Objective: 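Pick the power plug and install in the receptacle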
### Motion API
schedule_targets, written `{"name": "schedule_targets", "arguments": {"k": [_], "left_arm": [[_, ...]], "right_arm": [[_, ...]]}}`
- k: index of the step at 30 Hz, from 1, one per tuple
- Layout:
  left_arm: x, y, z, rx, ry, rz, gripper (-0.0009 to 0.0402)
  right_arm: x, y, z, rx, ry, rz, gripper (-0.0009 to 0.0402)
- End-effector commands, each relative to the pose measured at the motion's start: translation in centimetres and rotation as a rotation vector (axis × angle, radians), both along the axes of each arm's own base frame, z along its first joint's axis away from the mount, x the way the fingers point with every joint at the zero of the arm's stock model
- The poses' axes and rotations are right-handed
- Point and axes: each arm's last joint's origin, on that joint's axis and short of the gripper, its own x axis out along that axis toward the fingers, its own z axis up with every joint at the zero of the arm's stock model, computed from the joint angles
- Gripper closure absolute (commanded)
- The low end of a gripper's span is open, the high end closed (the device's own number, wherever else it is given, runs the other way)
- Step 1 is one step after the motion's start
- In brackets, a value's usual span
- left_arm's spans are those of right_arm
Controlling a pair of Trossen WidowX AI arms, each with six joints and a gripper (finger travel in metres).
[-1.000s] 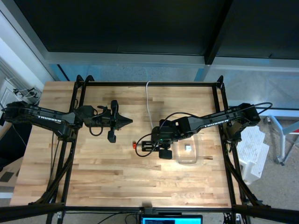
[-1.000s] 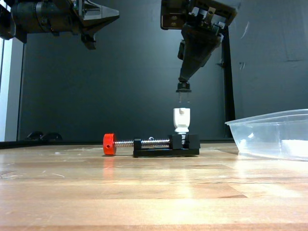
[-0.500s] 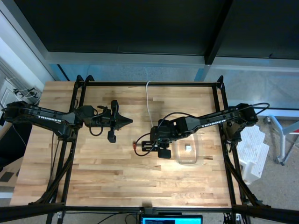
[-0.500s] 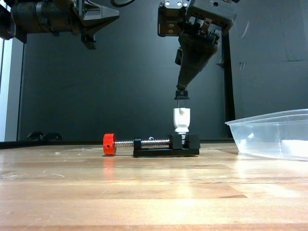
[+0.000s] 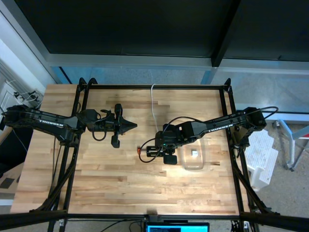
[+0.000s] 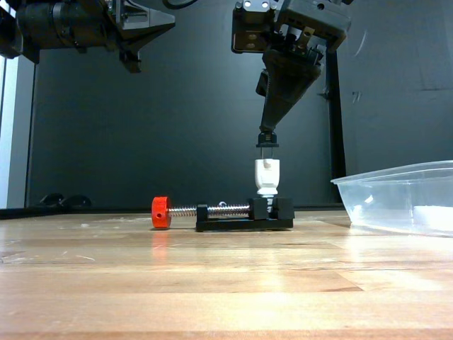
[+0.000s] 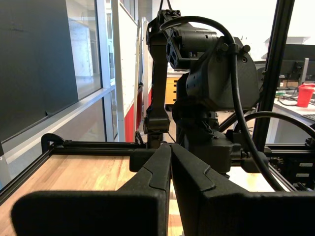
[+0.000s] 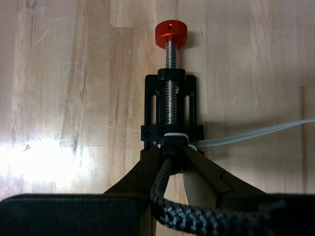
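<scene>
1. The tiny black power plug [image 6: 267,139] is pinched in the fingertips of the right hand [image 6: 267,134]. It hangs straight above the white receptacle [image 6: 267,176], with its metal prongs pointing down at the socket face. The prongs look to be just meeting the face, and the body is not yet seated.
2. The receptacle stands upright, clamped in a black vise frame [image 6: 244,212]. I judge this keeps the socket facing up and stops it sliding under a downward push.
3. The vise's orange-red knob [image 8: 170,33] sits at the 9 o'clock end in the high view. The long white cord [image 5: 153,106] leaves toward 12 o'clock, clear of the working arm.
4. From the right wrist, the plug's braided black lead [image 8: 162,196] runs back between the fingers. The grip is therefore on the body, not the cable.
5. A clear rounded plastic tray [image 5: 194,167] lies on the wooden counter [image 5: 96,183] at 3 o'clock of the vise, with a small pale grey cube [image 5: 193,153] inside.
6. The left hand [image 5: 130,125] hovers high at about 10 o'clock of the vise, its fingers pressed together on nothing; it appears parked.
7. White lettering on the left arm [image 5: 48,122] reads TROSSEN.
</scene>
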Motion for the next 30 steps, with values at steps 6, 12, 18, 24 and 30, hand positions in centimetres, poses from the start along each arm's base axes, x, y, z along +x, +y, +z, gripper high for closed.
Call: {"name": "schedule_targets", "arguments": {"k": [6,12,18,24,30], "left_arm": [[0.0,0.0,0.0,0.000,0.000,0.000,0.0393],[0.0,0.0,0.0,0.000,0.000,0.000,0.0393],[0.0,0.0,0.0,0.000,0.000,0.000,0.0393],[0.0,0.0,0.0,0.000,0.000,0.000,0.0393],[0.0,0.0,0.0,0.000,0.000,0.000,0.0393]], "right_arm": [[-0.2,-0.1,-1.2,-0.003,0.000,0.007,0.0393],[-0.4,-0.1,-2.2,-0.005,0.007,0.006,0.0393],[-0.7,-0.3,-3.4,-0.004,0.014,0.002,0.0393],[-1.0,-0.5,-4.0,-0.012,0.031,0.005,0.0393],[-1.2,-0.7,-4.9,-0.013,0.027,0.005,0.0393]]}}
